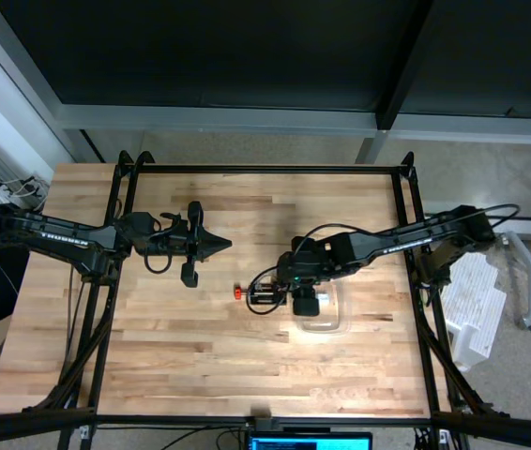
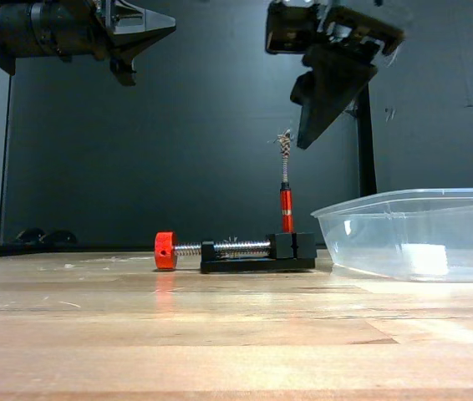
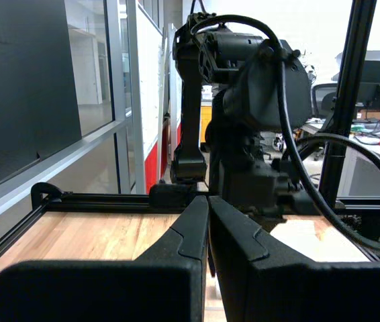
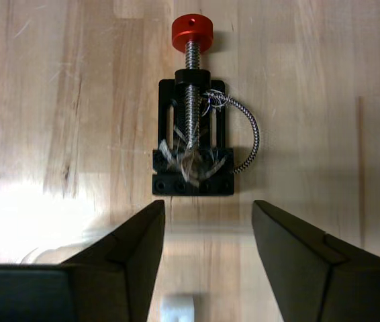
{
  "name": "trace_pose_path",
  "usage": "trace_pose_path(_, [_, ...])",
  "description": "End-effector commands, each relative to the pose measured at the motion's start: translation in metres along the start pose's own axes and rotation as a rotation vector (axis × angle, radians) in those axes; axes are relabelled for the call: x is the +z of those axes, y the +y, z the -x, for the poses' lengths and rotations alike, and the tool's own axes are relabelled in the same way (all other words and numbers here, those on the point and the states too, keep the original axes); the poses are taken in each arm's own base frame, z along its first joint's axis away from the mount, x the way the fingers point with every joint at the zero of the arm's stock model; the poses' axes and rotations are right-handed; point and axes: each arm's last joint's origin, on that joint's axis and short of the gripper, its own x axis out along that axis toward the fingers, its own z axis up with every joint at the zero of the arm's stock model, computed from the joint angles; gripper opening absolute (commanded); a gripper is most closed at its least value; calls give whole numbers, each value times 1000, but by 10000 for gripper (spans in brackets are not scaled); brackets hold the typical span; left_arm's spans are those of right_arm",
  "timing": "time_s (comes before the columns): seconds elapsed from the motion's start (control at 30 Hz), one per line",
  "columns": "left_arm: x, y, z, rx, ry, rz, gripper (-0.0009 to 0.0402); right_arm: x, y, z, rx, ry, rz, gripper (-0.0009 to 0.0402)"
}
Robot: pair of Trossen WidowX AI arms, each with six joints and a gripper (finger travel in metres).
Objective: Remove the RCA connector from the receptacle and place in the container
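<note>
Closest to the lens, the clear tub (image 2: 404, 203) is sitting on the wooden table (image 2: 136, 334), just beside the little black clamp (image 2: 257, 251), on the side away from the clamp's red knob (image 2: 165, 250). The red plug (image 2: 287, 210) is standing upright in the clamp at that same end, with a frayed braided wire (image 2: 285, 163) sticking up out of it. The right gripper (image 4: 208, 208) is hovering above the clamp, fingers spread wide and gripping nothing. The left gripper (image 1: 223, 245) is hanging up high, well off past the clamp's knob side, fingers pressed together and empty.
</note>
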Motion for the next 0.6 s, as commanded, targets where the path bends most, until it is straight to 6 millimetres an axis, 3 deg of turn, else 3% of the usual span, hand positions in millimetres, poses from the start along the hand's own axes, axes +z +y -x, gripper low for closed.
trace_pose_path(0.03, [0, 0, 0, 0, 0, 0, 0, 5, 3, -10, -2, 15, -2, 202])
trace_pose_path(0.6, [0, 0, 0, 0, 0, 0, 0, 10, 10, -54, -7, 62, 8, 204])
